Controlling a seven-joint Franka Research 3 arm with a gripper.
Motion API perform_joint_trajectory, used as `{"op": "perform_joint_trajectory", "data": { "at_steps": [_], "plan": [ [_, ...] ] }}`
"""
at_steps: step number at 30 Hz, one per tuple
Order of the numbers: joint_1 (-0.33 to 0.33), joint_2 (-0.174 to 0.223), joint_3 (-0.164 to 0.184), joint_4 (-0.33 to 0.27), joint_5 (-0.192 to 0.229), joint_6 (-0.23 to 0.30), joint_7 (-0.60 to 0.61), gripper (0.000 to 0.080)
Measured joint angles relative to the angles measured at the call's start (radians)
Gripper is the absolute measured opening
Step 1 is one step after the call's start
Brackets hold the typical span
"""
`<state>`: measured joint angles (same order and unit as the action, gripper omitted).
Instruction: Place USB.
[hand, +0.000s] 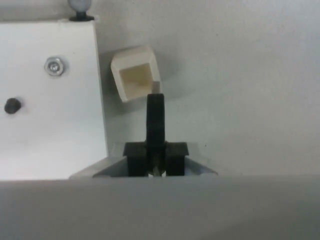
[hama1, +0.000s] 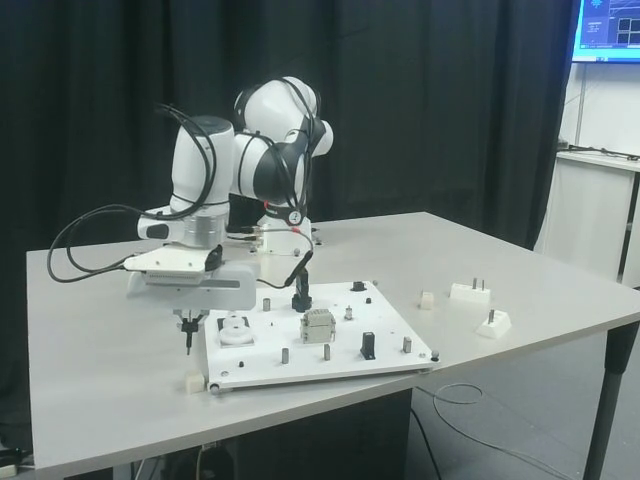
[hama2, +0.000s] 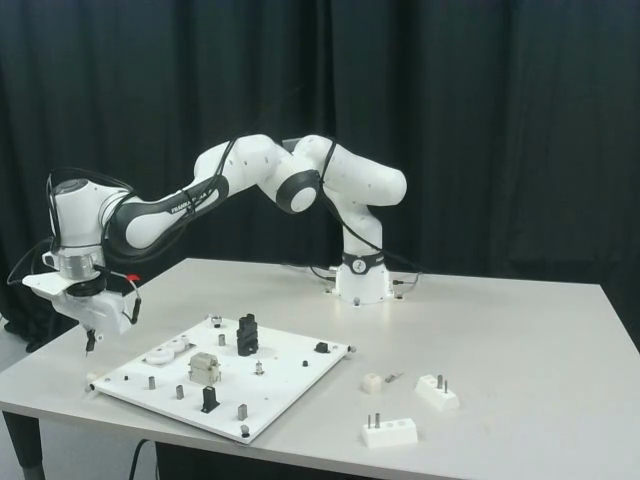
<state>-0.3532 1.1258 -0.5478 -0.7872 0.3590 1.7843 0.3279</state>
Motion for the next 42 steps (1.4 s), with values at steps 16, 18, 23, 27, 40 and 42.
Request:
{"op": "perform_joint_trajectory", "data": {
  "at_steps": [16, 18, 23, 27, 40, 42],
  "plan": [
    [0.000, 0.024, 0.005, 0.000, -0.001, 0.014, -0.005, 0.0070],
    [0.001, 0.027, 0.005, 0.000, -0.001, 0.015, -0.007, 0.0070],
    [0.001, 0.033, 0.005, 0.000, -0.007, 0.019, -0.015, 0.0070],
    [0.003, 0.036, 0.005, 0.000, -0.015, 0.021, -0.020, 0.0070],
    [0.011, 0.043, 0.006, 0.000, -0.035, 0.025, -0.031, 0.0070],
    [0.011, 0.044, 0.007, 0.000, -0.039, 0.027, -0.031, 0.0070]
  ]
}}
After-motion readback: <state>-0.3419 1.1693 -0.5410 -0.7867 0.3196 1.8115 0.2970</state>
